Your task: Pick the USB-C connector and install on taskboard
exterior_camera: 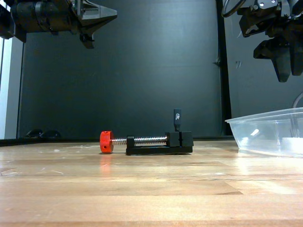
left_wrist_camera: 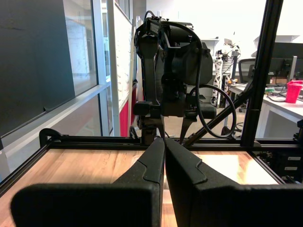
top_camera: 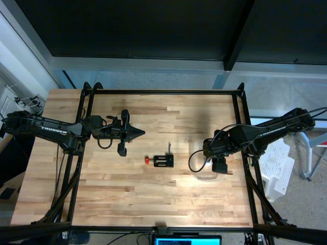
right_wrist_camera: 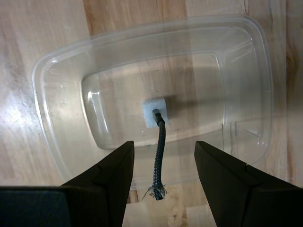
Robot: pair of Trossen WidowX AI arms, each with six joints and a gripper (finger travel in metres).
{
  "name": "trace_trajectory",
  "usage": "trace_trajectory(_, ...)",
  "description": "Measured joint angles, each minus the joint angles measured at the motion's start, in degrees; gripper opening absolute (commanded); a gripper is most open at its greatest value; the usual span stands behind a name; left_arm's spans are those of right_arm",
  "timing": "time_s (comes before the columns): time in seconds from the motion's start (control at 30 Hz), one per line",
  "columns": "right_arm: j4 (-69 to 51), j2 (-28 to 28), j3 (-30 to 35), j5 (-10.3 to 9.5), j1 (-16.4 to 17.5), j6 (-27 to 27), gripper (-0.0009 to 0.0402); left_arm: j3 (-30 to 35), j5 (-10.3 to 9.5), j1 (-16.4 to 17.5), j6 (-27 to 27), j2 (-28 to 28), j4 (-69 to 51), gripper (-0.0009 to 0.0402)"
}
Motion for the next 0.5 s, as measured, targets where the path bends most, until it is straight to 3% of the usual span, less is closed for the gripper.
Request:
trace_trajectory(0.1, 0.11, 0.63, -0.24, 1.03, -0.04, -0.46, 0.0177, 0.02, 0.02, 0.0, 0.0, 0.0, 0.02, 0.0)
trace_trajectory(0.5, 1.18, 4.17, -0.68, 0.94, 0.07, -2.99, 0.0177, 0.0, 0.02, 0.0, 0.0, 0.0, 0.02, 0.0)
